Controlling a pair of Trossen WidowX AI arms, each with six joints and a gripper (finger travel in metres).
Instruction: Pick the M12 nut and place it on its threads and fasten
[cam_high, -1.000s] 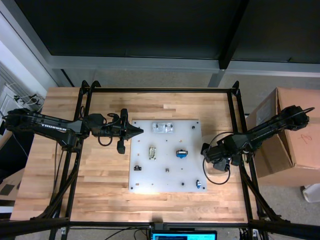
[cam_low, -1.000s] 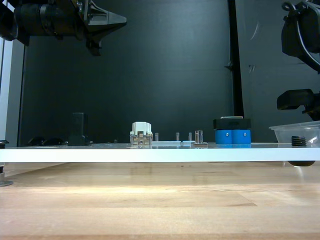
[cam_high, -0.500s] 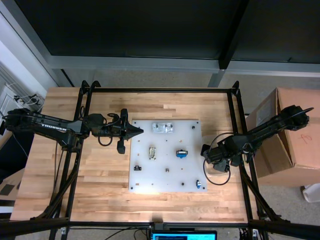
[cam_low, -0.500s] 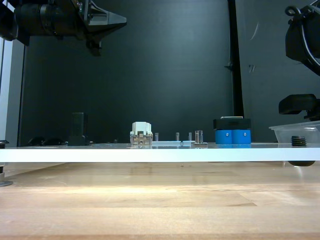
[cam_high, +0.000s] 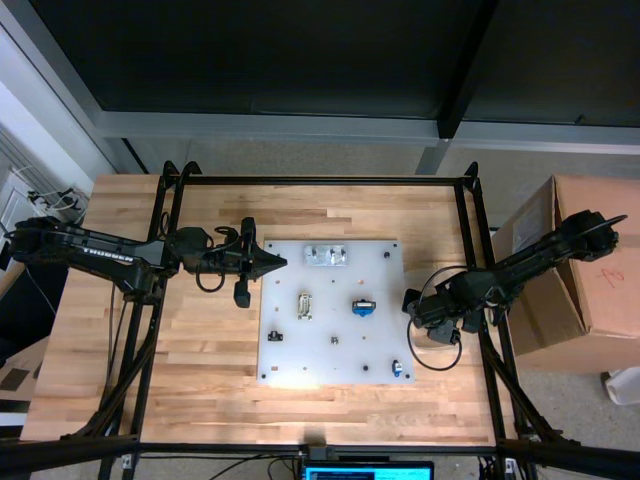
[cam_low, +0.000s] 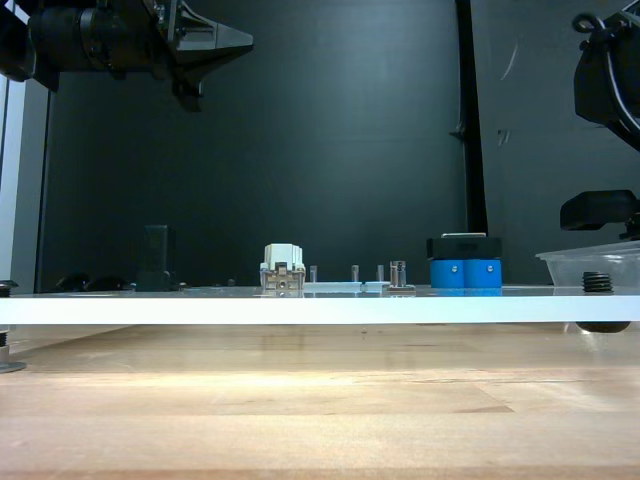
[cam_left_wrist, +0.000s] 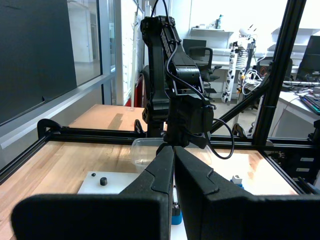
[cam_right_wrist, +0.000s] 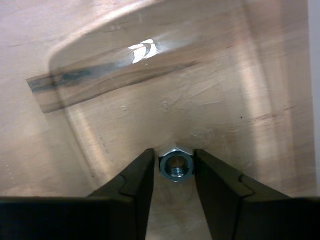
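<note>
The silver M12 nut (cam_right_wrist: 176, 166) lies flat on the floor of the clear tray (cam_right_wrist: 100, 115), off the board's right edge. My right gripper (cam_right_wrist: 175, 159) reaches down into that tray (cam_high: 438, 338), its two fingers pressed against the nut's opposite sides. The black ribbed stud (cam_low: 598, 283) stands bare near the board's near right edge (cam_high: 397, 369), ribs showing. My left gripper (cam_high: 283, 262) hovers high over the board's far left edge, fingers shut together on nothing (cam_left_wrist: 174, 150).
The white board (cam_high: 330, 350) carries a blue block (cam_high: 363, 307), a white connector (cam_high: 304, 305), a silver fixture (cam_high: 326, 256) and small posts. A cardboard box (cam_high: 575, 270) stands beyond the table's right edge. Black frame rails (cam_high: 320, 181) surround the table.
The right gripper has sunk a little lower into the tray and shifted slightly toward the near edge. The left arm has not moved.
</note>
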